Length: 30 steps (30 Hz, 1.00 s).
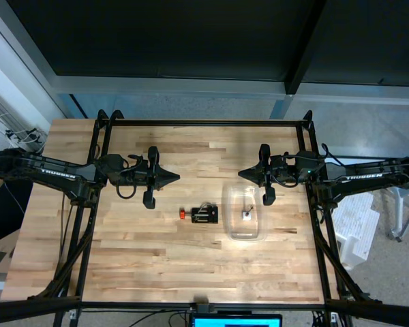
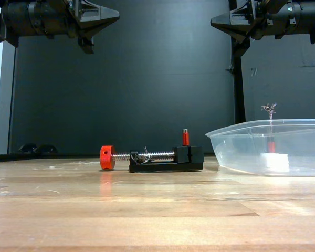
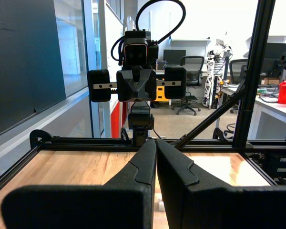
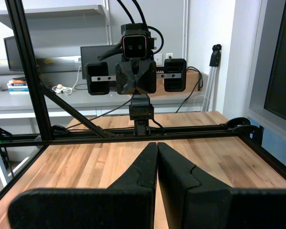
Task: Pick the RCA connector and install on taskboard
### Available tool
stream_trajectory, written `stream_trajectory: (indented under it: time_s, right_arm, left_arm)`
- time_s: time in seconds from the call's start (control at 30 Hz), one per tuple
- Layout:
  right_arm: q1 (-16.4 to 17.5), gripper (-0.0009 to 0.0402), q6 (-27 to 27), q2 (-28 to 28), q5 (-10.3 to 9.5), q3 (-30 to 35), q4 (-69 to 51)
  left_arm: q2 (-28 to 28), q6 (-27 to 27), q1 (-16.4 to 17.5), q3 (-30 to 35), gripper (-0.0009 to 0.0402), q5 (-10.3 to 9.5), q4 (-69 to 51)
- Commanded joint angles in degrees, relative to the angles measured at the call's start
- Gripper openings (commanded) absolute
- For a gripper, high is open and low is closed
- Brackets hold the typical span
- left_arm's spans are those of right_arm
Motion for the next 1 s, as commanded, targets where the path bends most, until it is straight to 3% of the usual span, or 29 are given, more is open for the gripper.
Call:
stream_trajectory:
  time_s: [0.03,0.53,0.77,0.83,0.9,1.0]
  right_arm:
    - [0.0,0.0,-1.5,0.0,0.46,0.0,0.0]
    - [0.0,0.0,0.2,-0.1,0.44,0.9,-2.2]
    - [0.9,0.0,1.3,-0.2,-0.52,7.7,-23.2]
    - [1.0,0.0,2.3,-0.1,-3.19,9.5,-29.3]
    - [1.3,0.0,3.1,-0.1,-4.28,11.1,-34.9]
    - [2.9,0.0,4.1,-0.1,-4.07,12.5,-41.3]
  left_arm:
    - [0.0,0.0,0.0,0.0,0.0,0.0,0.0]
    - [0.0,0.0,0.0,0.0,0.0,0.0,0.0]
    - [0.0,0.0,0.0,0.0,0.0,-0.02,0.0]
    - [0.0,0.0,0.0,0.0,0.0,0.0,0.0]
    - [0.0,0.0,0.0,0.0,0.0,0.0,0.0]
    - [0.0,0.0,0.0,0.0,0.0,0.0,0.0]
